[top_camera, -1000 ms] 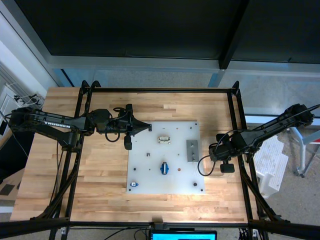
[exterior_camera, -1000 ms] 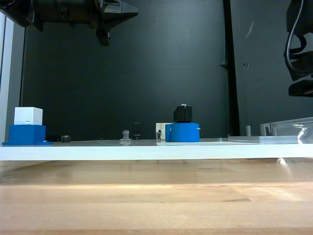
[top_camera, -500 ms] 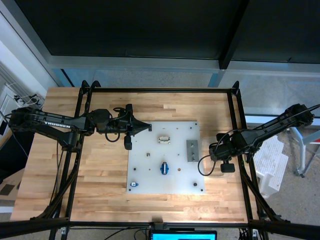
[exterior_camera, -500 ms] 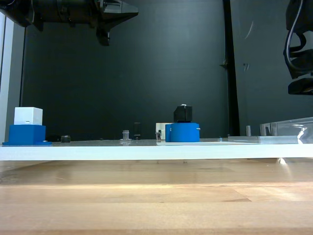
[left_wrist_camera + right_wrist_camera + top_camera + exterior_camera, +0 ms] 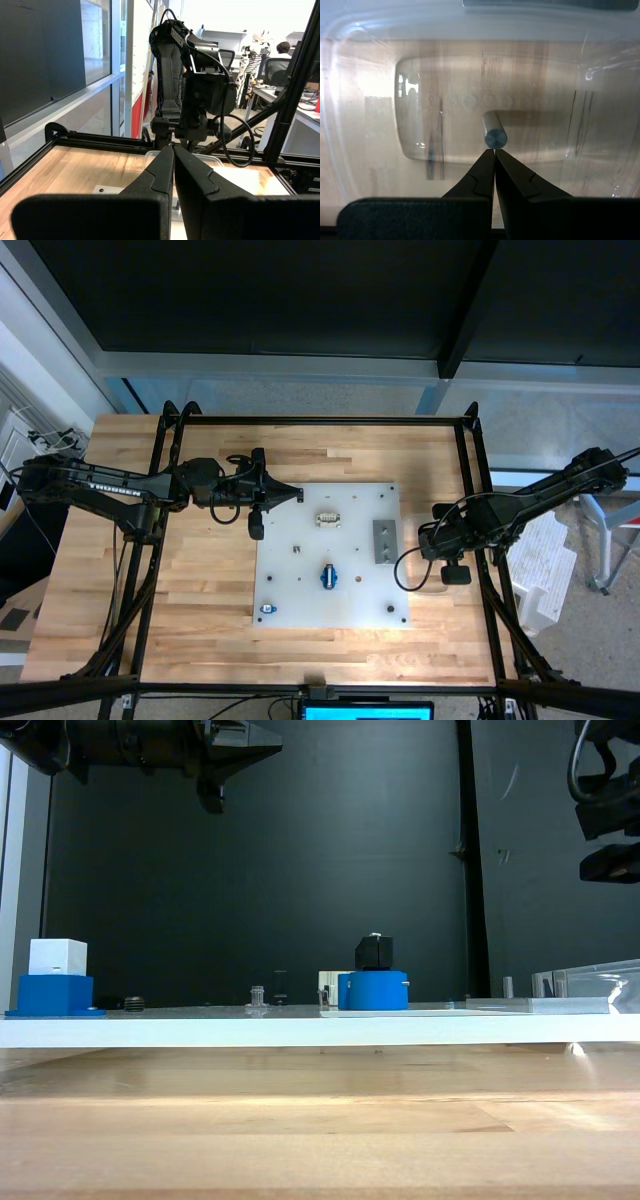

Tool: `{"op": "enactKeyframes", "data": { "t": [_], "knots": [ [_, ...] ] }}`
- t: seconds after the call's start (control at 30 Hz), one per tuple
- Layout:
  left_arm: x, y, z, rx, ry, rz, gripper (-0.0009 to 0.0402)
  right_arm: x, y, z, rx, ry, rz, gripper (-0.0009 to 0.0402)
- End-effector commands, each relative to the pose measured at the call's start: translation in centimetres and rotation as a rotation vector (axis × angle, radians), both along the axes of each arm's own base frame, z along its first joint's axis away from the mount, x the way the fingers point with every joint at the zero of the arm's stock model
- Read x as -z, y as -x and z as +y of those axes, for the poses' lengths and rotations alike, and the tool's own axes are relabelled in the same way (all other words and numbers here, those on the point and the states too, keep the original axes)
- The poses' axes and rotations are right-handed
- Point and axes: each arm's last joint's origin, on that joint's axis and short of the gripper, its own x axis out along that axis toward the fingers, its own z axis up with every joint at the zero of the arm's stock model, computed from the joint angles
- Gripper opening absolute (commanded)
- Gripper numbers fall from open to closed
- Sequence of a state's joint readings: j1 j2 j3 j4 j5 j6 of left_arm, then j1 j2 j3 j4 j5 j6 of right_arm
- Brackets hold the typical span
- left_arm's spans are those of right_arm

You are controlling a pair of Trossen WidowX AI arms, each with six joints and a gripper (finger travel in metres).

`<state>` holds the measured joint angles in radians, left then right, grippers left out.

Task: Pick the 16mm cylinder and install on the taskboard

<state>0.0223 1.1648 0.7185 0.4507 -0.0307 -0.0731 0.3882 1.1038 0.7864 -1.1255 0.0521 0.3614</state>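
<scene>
The 16mm cylinder (image 5: 494, 131) is a short grey peg inside a clear plastic tray (image 5: 370, 175); its shadow runs off from its far end. My right gripper (image 5: 495, 150) hangs above the tray, shut, with the peg showing just past its tips and nothing between its fingers. In the high view the right gripper (image 5: 438, 540) is beside the right edge of the white taskboard (image 5: 300, 580). My left gripper (image 5: 298, 494) is shut and empty, held high over the board's back left corner.
The board carries a grey metal block (image 5: 384, 540), a blue fitting (image 5: 328, 577), a beige connector (image 5: 326, 519) and a blue base with a white cube (image 5: 56, 982). The clear tray (image 5: 590, 982) lies right of the board. A black frame rings the table.
The right arm's end has risen a little in the low view and drawn slightly back in the high view. The left arm has not moved.
</scene>
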Motion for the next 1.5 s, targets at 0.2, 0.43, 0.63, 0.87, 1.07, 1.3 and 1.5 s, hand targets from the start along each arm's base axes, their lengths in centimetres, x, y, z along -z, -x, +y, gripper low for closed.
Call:
{"op": "enactKeyframes", "data": {
  "t": [0.2, 0.43, 0.63, 0.87, 1.07, 1.3, 1.5],
  "knots": [
    [-0.02, 0.00, 0.00, 0.000, 0.000, -0.001, 0.0000, -0.04, -0.03, 0.02, 0.000, -0.001, -0.003, 0.0000],
    [-0.02, 0.00, 0.00, 0.000, 0.000, -0.001, 0.0000, -0.03, -0.03, 0.02, -0.001, -0.001, -0.003, 0.0000],
    [-0.02, 0.00, 0.00, 0.000, 0.000, -0.001, 0.0000, -0.04, -0.05, 0.03, 0.000, -0.002, -0.005, 0.0000],
    [-0.02, 0.00, 0.00, 0.000, 0.000, -0.001, 0.0000, -0.04, -0.06, 0.03, 0.000, -0.002, -0.006, 0.0000],
    [-0.02, 0.00, 0.00, 0.000, 0.000, -0.001, 0.0000, -0.04, -0.10, 0.05, 0.000, -0.004, -0.011, 0.0000],
    [-0.02, 0.00, 0.00, 0.000, 0.000, -0.001, 0.0000, -0.05, -0.13, 0.04, 0.001, 0.002, -0.016, 0.0000],
    [-0.02, 0.00, 0.00, 0.000, 0.000, -0.001, 0.0000, -0.06, -0.25, 0.08, -0.001, 0.000, -0.029, 0.0016]
  ]
}}
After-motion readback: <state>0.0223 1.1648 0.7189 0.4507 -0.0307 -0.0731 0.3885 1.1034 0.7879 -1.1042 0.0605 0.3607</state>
